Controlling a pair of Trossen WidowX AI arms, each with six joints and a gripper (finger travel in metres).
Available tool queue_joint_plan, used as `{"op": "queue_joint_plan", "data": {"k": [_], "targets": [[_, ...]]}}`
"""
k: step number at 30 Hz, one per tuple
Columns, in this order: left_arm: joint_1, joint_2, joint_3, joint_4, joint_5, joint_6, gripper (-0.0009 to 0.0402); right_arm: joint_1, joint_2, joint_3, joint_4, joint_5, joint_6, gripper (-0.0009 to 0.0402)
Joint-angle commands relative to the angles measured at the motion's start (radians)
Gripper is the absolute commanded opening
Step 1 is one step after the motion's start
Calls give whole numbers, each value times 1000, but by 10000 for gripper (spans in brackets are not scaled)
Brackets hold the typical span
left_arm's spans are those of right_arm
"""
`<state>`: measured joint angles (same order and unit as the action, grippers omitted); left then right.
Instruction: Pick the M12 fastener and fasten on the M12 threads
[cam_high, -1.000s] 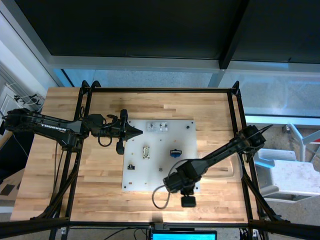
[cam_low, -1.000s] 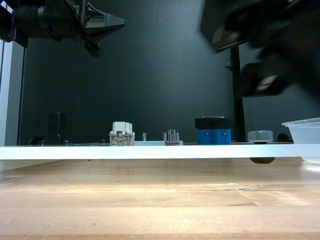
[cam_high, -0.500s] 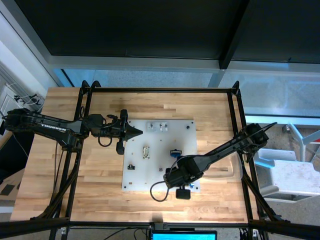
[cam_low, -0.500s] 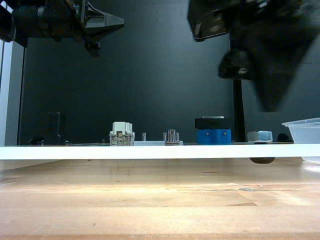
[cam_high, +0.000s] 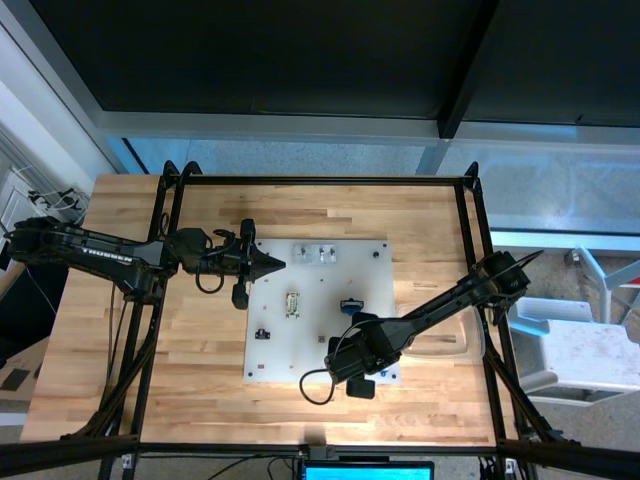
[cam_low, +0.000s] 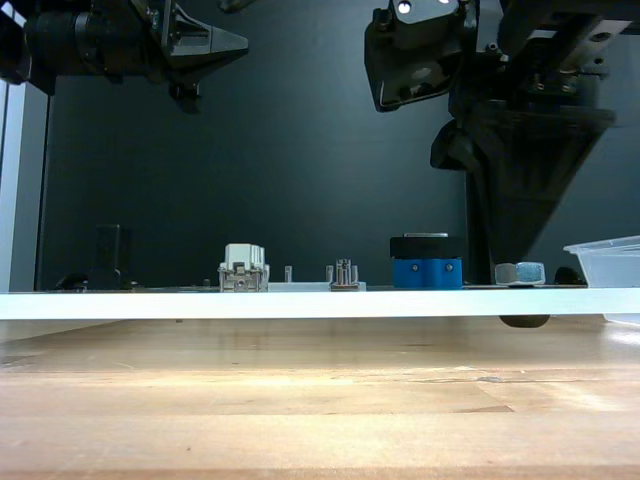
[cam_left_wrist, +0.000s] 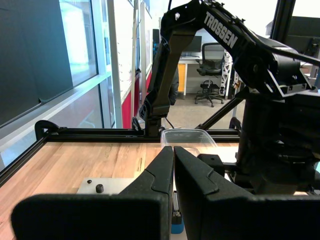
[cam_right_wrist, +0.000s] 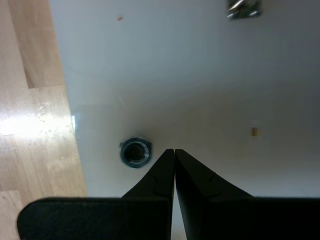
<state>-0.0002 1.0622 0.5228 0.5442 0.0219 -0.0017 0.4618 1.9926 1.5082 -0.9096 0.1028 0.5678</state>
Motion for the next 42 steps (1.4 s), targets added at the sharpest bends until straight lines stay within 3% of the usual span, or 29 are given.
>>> {"op": "queue_joint_plan", "data": {"k": [1, 4, 5, 7, 8, 9, 10, 19, 22, 27, 29, 42], "targets": [[0, 0, 0, 0, 0, 0, 0, 0, 1, -1, 3, -11, 0, 0], [0, 0, 0, 0, 0, 0, 0, 0, 1, -1, 6, -73, 1, 0], [0, 0, 0, 0, 0, 0, 0, 0, 1, -1, 8, -114, 0, 0], [0, 0, 0, 0, 0, 0, 0, 0, 0, -1, 8, -239, -20, 0], [0, 0, 0, 0, 0, 0, 0, 0, -4, -1, 6, -283, -31, 0], [0, 0, 0, 0, 0, 0, 0, -1, -6, -1, 5, -311, -37, 0], [0, 0, 0, 0, 0, 0, 0, -1, -8, -1, 0, -315, -47, 0], [0, 0, 0, 0, 0, 0, 0, -1, -37, 0, -24, -294, -48, 0], [0, 0, 0, 0, 0, 0, 0, -1, -51, 0, -27, -219, -40, 0], [0, 0, 0, 0, 0, 0, 0, -1, -49, -1, -34, -30, 2, 0], [0, 0, 0, 0, 0, 0, 0, -1, -37, -1, -27, 10, 8, 0], [0, 0, 0, 0, 0, 0, 0, -1, -3, -5, 34, 9, 8, 0]]}}
